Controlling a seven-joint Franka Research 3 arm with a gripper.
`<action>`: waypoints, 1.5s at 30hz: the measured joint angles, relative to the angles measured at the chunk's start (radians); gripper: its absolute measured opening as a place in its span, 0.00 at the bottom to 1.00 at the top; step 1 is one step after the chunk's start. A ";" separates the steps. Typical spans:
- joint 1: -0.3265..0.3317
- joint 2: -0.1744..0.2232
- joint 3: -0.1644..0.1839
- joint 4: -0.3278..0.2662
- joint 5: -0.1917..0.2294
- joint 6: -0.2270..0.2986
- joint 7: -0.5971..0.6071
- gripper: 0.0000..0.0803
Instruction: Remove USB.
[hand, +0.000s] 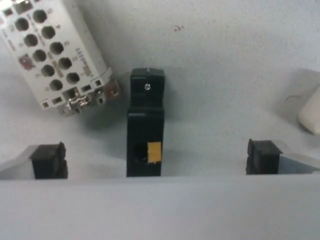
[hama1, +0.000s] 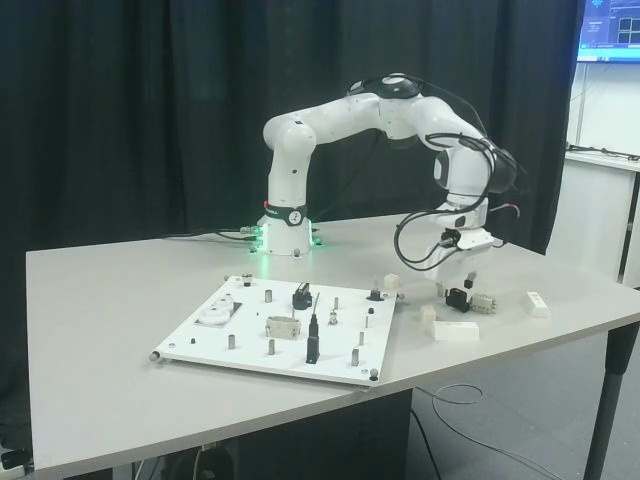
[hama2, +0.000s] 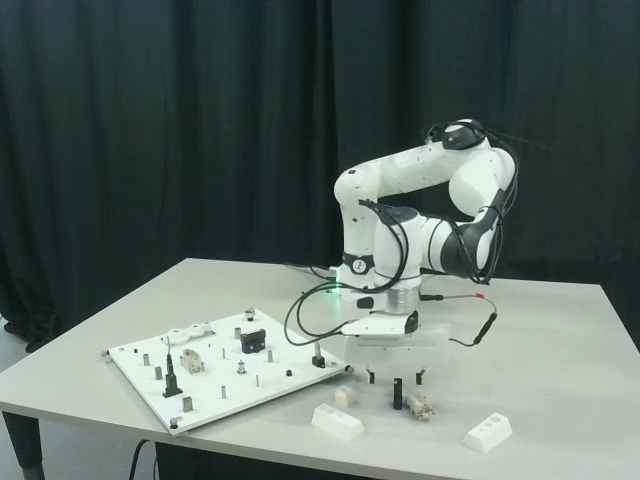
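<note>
The white multi-hole connector block is noted beside the upright black USB plug on the grey table. The gripper stands spread, its 2 fingertips flanking the plug untouched. Centred closure, then a straight lift, is advised.

White arm with black cabling, green glow at its base. Grey bench against a black curtain. White board dotted with small black and grey parts. Black USB piece with a small paler patch on its face. White connector block patterned with rows of round dark holes. Black fingertips on the claw. White small blocks nearby on the bench.
</note>
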 joint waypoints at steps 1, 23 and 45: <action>-0.001 0.000 -0.001 0.000 0.000 0.000 -0.002 0.99; -0.004 0.000 -0.010 0.001 -0.002 0.017 -0.002 1.00; -0.013 0.000 -0.029 0.001 -0.003 0.024 0.026 1.00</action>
